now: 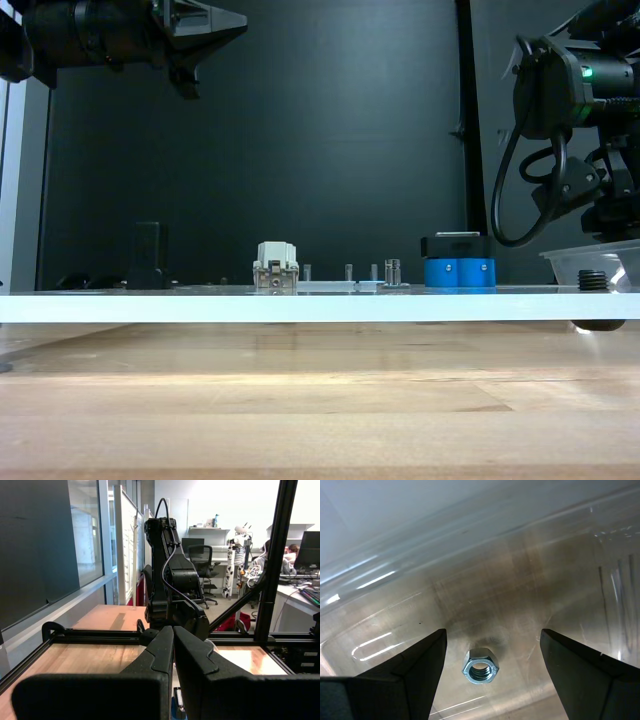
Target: Pick the M12 nut and place it on its threads and fasten
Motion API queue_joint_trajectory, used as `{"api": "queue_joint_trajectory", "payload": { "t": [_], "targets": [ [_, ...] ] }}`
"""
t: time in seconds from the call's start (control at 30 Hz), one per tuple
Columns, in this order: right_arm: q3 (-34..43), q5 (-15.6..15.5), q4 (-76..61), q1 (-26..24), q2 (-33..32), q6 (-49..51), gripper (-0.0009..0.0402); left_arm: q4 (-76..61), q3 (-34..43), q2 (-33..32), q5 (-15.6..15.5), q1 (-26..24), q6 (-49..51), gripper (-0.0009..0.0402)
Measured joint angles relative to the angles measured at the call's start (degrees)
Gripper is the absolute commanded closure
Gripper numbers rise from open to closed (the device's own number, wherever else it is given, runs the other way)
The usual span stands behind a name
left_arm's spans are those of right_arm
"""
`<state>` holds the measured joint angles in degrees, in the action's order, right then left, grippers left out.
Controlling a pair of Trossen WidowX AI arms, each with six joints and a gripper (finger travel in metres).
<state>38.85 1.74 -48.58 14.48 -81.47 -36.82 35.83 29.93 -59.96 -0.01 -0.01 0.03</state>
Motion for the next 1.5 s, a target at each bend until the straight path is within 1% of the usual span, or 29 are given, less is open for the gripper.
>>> {"api": "queue_joint_trajectory", "payload": {
  "t": [0.23,0.67,0.87,1.0,1.37,1.5],
  "targets": [
    [-0.07,0.0,-0.09,0.0,-0.02,0.0,0.02,0.0,0.0,0.0,0.0,0.0,0.0,0.0393],
    [-0.13,0.13,-0.15,0.0,-0.04,0.0,0.0345,0.0,0.0,-0.02,0.0,0.0,0.0,0.0393],
    [-0.13,0.13,-0.13,0.0,-0.04,0.02,0.0394,0.0,0.0,0.0,0.0,0.0,0.0,0.0393],
    [-0.13,-0.07,-0.04,0.02,-0.04,0.02,0.0388,0.0,0.0,0.0,0.0,0.0,0.0,0.0393],
    [-0.13,-0.31,0.31,0.26,-0.04,0.02,0.0393,0.0,0.0,-0.02,0.0,0.0,0.0,0.0393],
    [-0.11,-1.49,1.09,0.63,-0.02,0.02,0.0394,0.0,0.0,0.0,0.0,0.0,0.0,0.0393]
  ]
}}
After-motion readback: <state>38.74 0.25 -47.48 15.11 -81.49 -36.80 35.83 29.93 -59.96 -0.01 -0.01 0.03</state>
